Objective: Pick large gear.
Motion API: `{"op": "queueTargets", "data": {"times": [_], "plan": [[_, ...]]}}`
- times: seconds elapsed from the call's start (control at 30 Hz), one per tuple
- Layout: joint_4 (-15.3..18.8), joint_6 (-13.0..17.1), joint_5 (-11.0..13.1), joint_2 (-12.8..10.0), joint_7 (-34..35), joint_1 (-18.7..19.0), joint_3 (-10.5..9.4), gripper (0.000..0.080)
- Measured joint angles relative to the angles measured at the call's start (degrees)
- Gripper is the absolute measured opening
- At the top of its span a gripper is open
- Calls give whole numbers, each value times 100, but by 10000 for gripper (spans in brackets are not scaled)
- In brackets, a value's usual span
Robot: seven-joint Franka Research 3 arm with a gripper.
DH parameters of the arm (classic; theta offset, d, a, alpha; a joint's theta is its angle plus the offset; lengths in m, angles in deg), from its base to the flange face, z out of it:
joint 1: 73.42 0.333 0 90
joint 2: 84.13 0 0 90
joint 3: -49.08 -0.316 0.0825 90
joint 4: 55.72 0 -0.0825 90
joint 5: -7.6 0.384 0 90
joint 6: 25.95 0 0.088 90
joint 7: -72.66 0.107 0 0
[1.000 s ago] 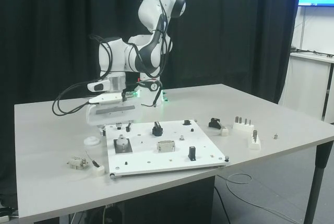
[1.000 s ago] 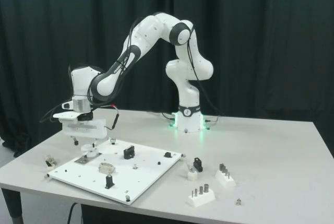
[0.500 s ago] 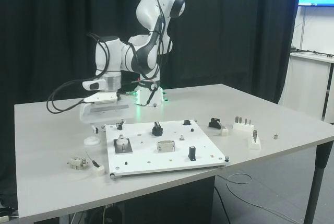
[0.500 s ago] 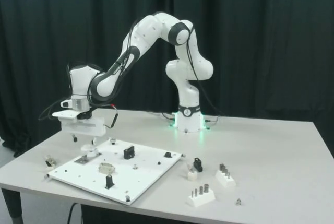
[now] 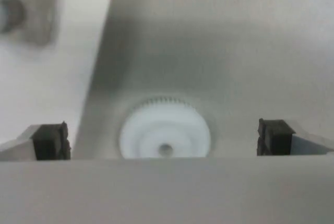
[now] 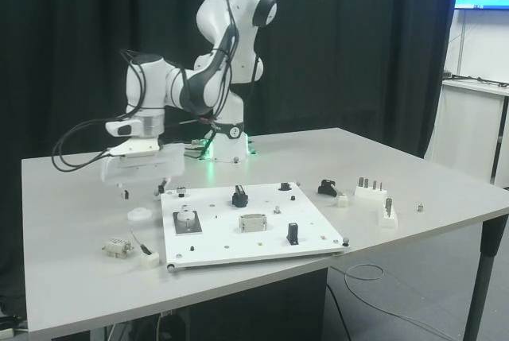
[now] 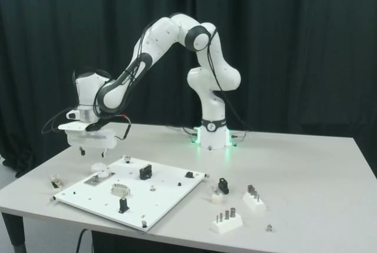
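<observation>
so, wrist view: large gear lies flat on grey table, centred between the two black fingertips, jaws wide apart, gripper not touching it. first room view: gripper hovers above gear, which sits just beside white board. second room view: same, gripper over the gear at board's far corner.

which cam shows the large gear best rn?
Wrist view: the large gear fills the middle, teeth visible, between the open gripper fingers. First room view shows a small white disc; second room view hardly shows it.
</observation>
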Motion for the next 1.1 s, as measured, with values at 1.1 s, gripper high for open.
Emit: {"op": "queueTargets", "data": {"times": [1.1], "plan": [[134,666,382,-406,-1577,-511,-366,800]]}}
